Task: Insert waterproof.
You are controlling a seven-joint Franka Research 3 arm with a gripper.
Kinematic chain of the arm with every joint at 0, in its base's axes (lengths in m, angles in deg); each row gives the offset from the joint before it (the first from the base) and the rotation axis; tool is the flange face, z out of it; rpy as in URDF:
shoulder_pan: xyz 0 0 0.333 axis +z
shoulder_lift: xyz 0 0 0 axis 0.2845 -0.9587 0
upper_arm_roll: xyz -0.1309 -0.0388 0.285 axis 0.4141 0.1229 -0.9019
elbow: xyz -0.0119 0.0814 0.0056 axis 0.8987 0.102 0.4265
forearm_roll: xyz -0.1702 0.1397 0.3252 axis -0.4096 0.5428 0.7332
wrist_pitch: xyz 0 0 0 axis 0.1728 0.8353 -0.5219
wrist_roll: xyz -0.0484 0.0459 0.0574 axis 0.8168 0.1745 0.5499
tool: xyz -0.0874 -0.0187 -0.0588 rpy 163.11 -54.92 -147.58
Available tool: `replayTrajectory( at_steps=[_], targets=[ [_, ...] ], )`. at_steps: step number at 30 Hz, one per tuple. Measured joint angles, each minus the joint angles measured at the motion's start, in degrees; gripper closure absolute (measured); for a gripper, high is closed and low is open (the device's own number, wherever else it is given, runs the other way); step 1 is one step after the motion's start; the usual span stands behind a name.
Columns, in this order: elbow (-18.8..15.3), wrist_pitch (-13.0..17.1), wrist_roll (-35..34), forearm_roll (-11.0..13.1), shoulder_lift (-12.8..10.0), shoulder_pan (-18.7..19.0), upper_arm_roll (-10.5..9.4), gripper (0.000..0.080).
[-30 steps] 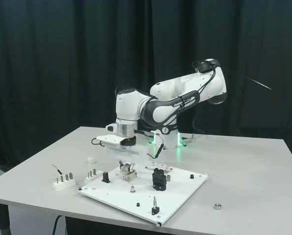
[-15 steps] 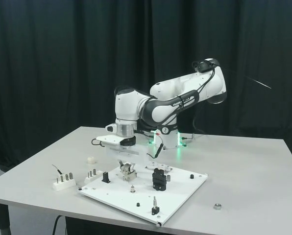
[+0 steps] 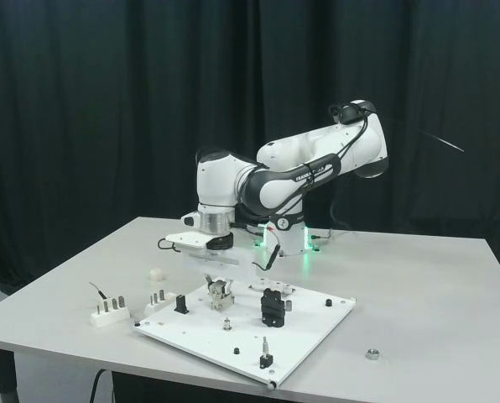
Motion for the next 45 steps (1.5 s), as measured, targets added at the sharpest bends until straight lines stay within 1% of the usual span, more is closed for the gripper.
replayTrajectory(
  at_steps=[11,19,45],
  targets=[
    [-0.4,-0.1,-0.6,0.0,0.0,0.0,0.07,0.0492],
    [-0.5,-1.0,-0.6,0.0,0.1,0.3,0.26,0.0492],
    [-0.6,-0.4,0.2,0.2,0.1,0.3,0.14,0.0492]
  ],
)
